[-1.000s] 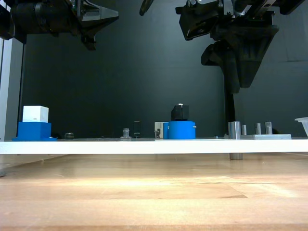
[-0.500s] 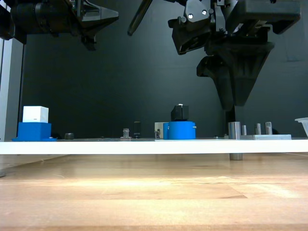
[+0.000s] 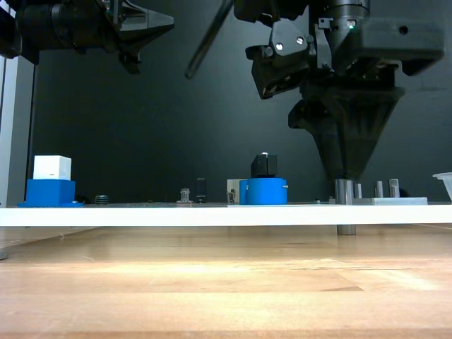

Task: Pick the 16mm cylinder and place it in the container

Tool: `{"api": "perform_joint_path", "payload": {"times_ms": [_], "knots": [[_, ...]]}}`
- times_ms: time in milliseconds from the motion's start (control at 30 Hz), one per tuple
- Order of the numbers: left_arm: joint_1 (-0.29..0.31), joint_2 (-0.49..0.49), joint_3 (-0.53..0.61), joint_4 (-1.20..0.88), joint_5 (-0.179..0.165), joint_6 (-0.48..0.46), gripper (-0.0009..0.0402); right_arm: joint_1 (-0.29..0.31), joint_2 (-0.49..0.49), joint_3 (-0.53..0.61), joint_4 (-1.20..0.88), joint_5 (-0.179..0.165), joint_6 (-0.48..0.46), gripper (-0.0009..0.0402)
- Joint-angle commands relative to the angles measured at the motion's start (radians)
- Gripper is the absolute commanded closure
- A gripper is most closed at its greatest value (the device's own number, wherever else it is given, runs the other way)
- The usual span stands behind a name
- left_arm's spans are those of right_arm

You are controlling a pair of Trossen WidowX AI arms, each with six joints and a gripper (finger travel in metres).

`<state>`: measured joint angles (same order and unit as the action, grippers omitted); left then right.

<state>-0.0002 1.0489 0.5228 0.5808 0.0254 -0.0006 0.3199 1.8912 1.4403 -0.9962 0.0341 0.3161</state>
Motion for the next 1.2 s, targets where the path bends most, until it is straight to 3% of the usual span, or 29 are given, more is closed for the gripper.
{"api": "perform_joint_path", "payload": {"times_ms": [33,500,1200], "knots": [[0.000,0.000,0.000,0.000,0.000,0.000,0.0393,0.000,0.000,-0.013,0.024,0.001,0.002,0.0215],[0.000,0.000,0.000,0.000,0.000,0.000,0.0393,-0.001,0.000,-0.063,0.078,0.000,0.001,0.0229],[0.000,0.000,0.000,0.000,0.000,0.000,0.0393,-0.001,-0.004,-0.064,0.084,0.000,-0.002,0.0349]]}}
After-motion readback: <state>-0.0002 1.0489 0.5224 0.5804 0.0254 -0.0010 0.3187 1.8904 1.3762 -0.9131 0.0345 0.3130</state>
